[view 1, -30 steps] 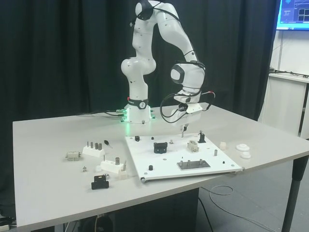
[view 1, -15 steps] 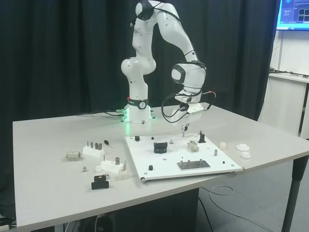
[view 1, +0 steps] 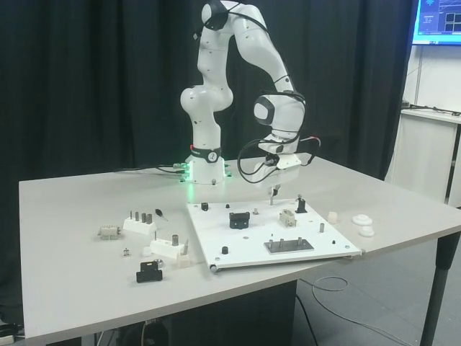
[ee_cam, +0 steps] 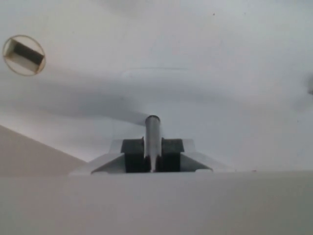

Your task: Insert round peg 2.

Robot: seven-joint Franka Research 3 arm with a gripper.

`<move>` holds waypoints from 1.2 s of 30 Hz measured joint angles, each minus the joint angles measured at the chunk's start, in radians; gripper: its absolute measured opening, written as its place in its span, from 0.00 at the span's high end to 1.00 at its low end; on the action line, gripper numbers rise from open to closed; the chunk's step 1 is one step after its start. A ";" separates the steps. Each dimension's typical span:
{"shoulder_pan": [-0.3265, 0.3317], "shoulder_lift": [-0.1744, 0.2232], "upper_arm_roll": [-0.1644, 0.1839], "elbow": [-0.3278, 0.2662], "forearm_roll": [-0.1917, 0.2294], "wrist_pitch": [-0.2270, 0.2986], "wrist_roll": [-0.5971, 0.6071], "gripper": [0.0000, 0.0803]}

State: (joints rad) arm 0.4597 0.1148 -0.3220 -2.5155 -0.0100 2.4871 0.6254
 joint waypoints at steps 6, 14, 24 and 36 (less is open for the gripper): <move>-0.002 0.001 0.000 0.000 0.000 0.001 -0.001 0.91; -0.002 0.001 0.001 0.000 0.000 0.001 -0.001 0.91; -0.002 0.010 0.004 0.000 0.002 0.005 -0.001 0.91; -0.002 0.023 0.005 -0.002 0.004 0.019 -0.001 0.91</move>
State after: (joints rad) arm 0.4572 0.1374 -0.3173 -2.5171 -0.0062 2.5063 0.6247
